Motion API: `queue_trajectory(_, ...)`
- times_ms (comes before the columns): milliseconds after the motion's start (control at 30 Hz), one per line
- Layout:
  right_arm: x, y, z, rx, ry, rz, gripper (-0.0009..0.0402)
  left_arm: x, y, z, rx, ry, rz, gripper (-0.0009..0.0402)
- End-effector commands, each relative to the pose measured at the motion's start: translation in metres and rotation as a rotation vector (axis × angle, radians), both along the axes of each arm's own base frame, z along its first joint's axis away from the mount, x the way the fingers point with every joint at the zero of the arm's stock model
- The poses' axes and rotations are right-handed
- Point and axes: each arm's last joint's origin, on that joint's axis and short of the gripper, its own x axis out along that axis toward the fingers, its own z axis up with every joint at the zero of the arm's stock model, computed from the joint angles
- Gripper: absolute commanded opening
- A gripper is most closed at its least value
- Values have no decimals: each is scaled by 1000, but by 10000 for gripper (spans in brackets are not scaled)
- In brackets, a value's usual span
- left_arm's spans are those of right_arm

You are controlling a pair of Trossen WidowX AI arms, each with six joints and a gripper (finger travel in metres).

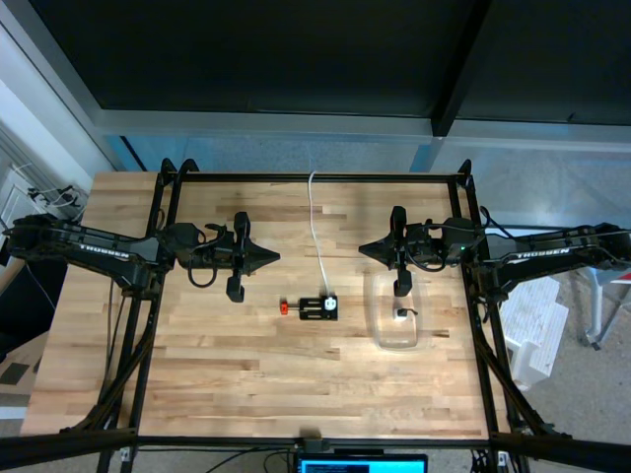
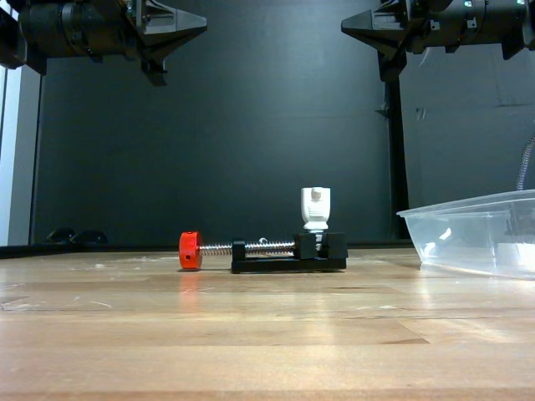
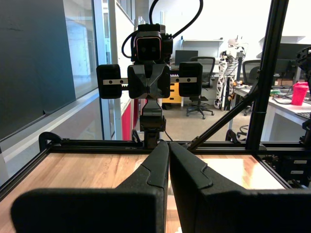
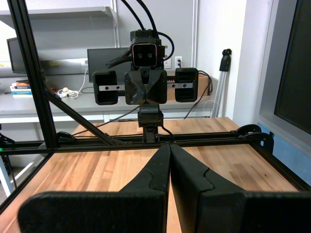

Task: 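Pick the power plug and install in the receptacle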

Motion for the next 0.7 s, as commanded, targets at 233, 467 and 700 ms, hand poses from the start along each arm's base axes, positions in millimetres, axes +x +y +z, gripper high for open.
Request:
queue_trajectory(233, 0, 0, 4, 0, -13, 7, 0, 0, 0, 0, 0, 0, 0, 0)
queue_trajectory(467, -5, 6, 5, 9, 243, 77, 0, 0, 0, 0, 0, 0, 0, 0)
queue_trajectory(700, -21, 17, 13, 5, 504, 124, 0, 0, 0, 0, 0, 0, 0, 0)
